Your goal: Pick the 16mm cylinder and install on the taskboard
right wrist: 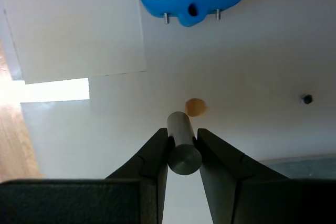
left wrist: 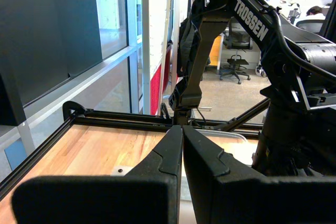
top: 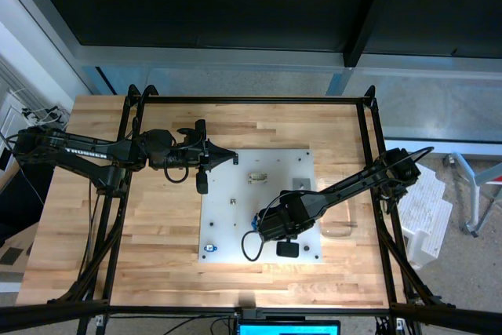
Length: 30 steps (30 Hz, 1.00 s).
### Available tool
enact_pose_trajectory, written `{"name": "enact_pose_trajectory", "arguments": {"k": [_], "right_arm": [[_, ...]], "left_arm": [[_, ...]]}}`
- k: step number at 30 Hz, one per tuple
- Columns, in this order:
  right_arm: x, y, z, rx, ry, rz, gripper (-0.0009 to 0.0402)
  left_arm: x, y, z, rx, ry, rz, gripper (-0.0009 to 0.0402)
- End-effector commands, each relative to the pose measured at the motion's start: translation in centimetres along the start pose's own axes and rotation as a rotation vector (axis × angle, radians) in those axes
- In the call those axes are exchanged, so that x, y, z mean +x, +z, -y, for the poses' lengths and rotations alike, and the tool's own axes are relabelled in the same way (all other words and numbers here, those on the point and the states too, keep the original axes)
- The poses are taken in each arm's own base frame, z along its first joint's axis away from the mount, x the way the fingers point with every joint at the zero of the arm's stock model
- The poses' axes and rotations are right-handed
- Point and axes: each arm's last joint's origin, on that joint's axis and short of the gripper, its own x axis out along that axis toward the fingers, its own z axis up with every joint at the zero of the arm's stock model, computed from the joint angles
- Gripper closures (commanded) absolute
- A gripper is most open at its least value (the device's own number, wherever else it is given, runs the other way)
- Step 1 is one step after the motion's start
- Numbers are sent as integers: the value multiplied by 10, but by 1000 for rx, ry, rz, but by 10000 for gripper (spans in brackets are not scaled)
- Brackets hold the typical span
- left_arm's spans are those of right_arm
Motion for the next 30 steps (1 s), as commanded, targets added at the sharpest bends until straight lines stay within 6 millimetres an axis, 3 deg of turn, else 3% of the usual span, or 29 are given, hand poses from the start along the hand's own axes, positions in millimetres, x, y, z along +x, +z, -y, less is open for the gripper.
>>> {"name": "enact_pose_trajectory", "arguments": {"k": [1,30], "right_arm": [[-3,0,1,3,-1,14,393],[-8,-7,11,35,15,44,393]], "left_arm": [[0,0,0,0,0,0,393],[0,0,0,0,0,0,393]]}}
